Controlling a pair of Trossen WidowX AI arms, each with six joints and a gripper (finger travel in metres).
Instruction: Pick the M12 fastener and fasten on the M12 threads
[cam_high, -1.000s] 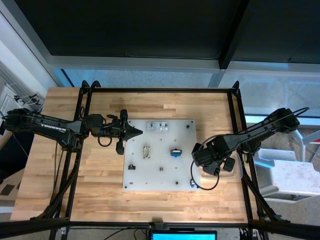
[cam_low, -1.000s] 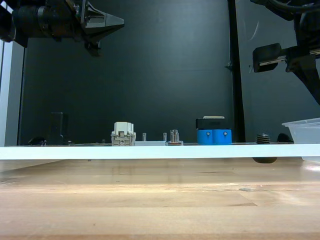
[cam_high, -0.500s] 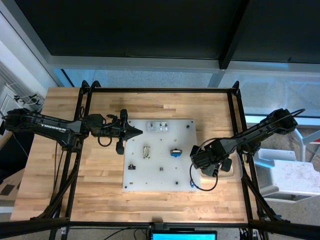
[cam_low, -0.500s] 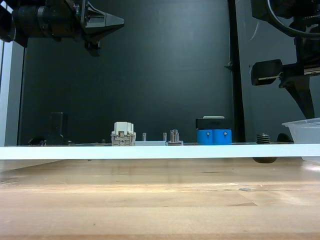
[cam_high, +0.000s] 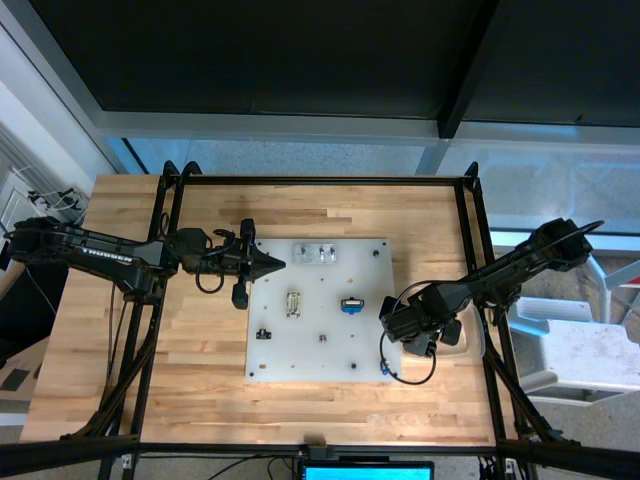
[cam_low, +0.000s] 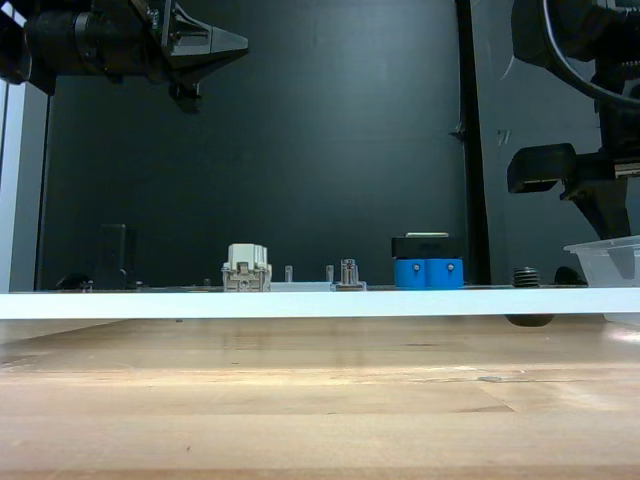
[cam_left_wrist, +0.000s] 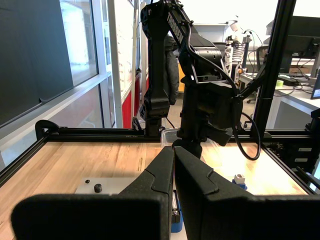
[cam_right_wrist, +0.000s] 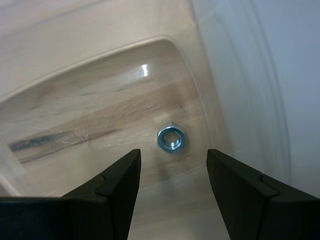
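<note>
The M12 nut (cam_right_wrist: 172, 139), small, silver and six-sided, lies flat on the floor of the clear tray (cam_right_wrist: 240, 75). My right gripper (cam_right_wrist: 172, 159) hangs open just above it, and the nut shows between its two fingertips, touching neither. From above, the right gripper (cam_high: 415, 325) covers the tray (cam_high: 470, 346) at the board's right edge. The black ribbed stud (cam_low: 526, 276) stands bare on the white board (cam_high: 300, 350). My left gripper (cam_high: 276, 264) is shut and empty, held high over the board's left edge.
On the board stand a blue fitting (cam_high: 351, 305), a beige connector (cam_high: 293, 304) and a silver post (cam_high: 323, 338). The black frame rails (cam_high: 478, 250) run along the table's sides, and the right arm reaches in past one.
My right gripper has sunk lower over the tray and shifted slightly toward the board. The left arm has not moved.
</note>
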